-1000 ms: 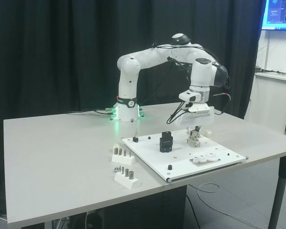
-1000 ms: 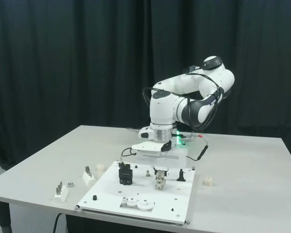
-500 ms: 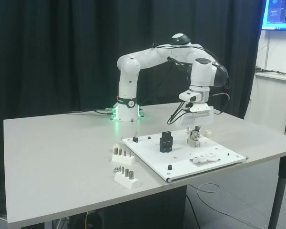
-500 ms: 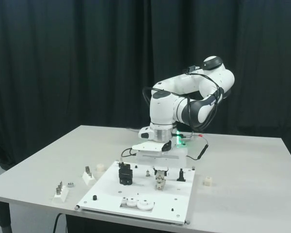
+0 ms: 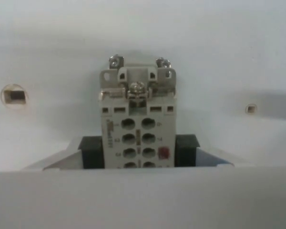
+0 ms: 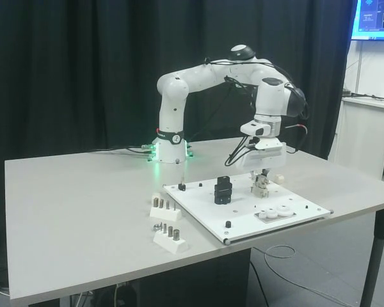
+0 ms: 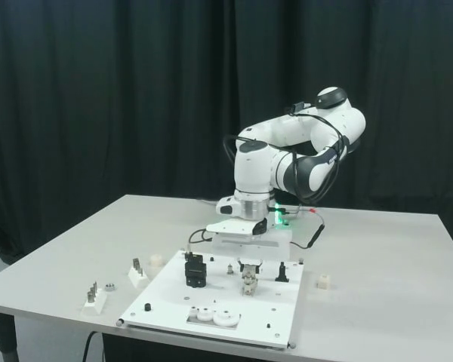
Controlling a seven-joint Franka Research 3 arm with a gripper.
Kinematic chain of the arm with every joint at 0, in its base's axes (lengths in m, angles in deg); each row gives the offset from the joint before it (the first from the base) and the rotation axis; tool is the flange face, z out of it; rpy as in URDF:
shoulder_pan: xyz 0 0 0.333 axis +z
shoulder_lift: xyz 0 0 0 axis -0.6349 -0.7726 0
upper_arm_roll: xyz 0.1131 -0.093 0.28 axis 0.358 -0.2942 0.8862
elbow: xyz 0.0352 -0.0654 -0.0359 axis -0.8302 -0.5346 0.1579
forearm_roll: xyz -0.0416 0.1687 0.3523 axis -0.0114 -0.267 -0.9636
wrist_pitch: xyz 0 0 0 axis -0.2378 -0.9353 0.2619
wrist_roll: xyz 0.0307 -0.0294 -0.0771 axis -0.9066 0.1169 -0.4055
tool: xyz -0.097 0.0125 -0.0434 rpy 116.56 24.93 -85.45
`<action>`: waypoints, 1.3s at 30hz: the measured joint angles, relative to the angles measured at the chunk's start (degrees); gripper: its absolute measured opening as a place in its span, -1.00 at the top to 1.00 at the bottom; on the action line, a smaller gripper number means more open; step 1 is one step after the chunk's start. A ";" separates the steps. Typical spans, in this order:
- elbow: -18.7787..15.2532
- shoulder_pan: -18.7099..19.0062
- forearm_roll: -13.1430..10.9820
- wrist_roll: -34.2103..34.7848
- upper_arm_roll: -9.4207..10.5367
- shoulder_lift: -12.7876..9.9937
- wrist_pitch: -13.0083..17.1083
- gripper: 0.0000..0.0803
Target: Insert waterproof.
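The grey waterproof connector, with rows of round pin holes and a screwed bracket, stands on the white plate. My gripper sits over it, and its black fingers press against both of the connector's sides. From the room the connector shows just under my gripper, near the plate's far edge. Its lower part is hidden in the wrist view by the white hand.
On the plate stand a black block, white gears and small black pegs. Two white peg holders lie on the grey table beside it. A small white part sits off the plate.
The wrist has shifted very slightly upward over the connector; nothing else on the table has moved.
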State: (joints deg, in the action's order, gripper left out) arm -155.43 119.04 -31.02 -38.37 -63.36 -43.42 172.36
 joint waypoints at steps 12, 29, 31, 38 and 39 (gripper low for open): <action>-0.28 0.15 -0.12 4.59 -0.04 0.07 0.05 0.23; -0.28 0.22 -0.19 4.24 0.34 0.24 0.38 0.23; -0.29 0.21 -0.23 3.79 0.55 0.22 0.70 0.23; -0.30 0.22 -0.22 3.32 0.57 0.20 0.76 0.23; -0.30 0.23 -0.21 3.28 0.56 0.20 0.77 0.23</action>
State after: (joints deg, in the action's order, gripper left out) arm -155.73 119.27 -31.23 -35.09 -62.79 -43.22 173.13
